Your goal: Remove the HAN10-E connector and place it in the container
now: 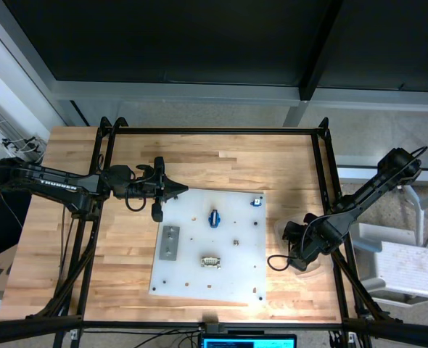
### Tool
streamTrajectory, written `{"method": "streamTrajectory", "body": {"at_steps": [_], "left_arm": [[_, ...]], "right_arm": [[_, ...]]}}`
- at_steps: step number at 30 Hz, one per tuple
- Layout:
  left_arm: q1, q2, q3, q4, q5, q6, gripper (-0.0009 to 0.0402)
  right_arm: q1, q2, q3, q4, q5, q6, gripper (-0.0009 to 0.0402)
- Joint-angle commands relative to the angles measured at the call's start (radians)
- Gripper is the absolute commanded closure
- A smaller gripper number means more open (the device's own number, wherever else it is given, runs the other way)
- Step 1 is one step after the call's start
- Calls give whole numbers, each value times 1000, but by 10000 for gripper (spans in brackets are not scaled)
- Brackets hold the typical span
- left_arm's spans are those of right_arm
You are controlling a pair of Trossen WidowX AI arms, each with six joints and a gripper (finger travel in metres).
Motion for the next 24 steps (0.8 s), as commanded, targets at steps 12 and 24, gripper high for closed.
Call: {"method": "streamTrajectory", "body": {"at_steps": [12,24], "left_arm": [[0,0,0,0,0,0,393],[0,0,0,0,0,0,393]], "right_arm": [[2,1,0,0,-26,23,213],[4,1,17,-7,-26,23,139]]}}
